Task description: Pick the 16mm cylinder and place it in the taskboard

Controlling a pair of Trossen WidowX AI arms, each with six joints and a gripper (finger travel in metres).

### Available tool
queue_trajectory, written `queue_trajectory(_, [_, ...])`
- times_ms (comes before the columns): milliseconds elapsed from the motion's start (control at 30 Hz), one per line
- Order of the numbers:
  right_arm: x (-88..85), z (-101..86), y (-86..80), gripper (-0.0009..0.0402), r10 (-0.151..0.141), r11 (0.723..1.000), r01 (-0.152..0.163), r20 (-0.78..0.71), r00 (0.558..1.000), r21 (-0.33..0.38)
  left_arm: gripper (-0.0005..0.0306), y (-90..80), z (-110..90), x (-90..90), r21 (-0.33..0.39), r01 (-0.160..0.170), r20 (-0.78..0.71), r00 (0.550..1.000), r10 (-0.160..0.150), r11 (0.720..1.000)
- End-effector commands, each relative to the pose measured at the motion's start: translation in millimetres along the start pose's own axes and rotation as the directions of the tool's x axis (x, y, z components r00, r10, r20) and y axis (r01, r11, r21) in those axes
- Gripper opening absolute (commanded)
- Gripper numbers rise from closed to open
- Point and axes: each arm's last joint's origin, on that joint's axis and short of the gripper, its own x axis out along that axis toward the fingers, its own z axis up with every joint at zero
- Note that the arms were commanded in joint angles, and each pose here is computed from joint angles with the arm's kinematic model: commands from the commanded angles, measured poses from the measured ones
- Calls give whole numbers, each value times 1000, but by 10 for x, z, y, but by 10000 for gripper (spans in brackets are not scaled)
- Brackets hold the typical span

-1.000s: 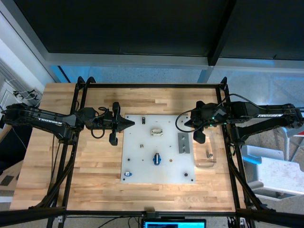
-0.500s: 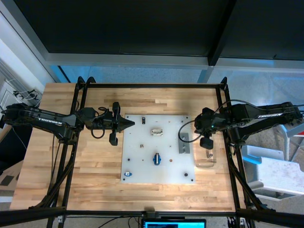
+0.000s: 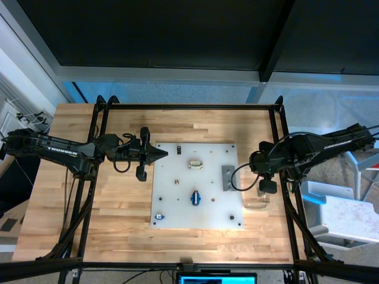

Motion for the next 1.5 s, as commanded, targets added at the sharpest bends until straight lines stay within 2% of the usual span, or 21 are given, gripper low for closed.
queue_trajectory(33, [-9,-46,38,0,2,1000,-3,-22,1000,-26,0,0,0,1,0,0,0,1000,0,1000])
queue_trajectory(500, [18,-203,239,0,47,995,-54,-81,996,-85,0,1,0,1,0,0,0,1000,0,1000])
queue_trajectory(833, [90,-322,289,0,29,995,-43,-143,989,-95,0,0,0,1,0,0,0,1000,0,1000])
queue_trajectory(1067, [174,-389,280,4,0,995,-18,-182,983,-97,0,0,0,1,0,0,0,1000,0,1000])
queue_trajectory(1300, [262,-415,292,39,-17,996,-2,-205,979,-91,0,1,0,1,0,0,0,1000,0,1000])
queue_trajectory(1500, [264,-415,297,67,-16,996,-3,-204,979,-93,0,0,0,1,0,0,0,1000,0,1000])
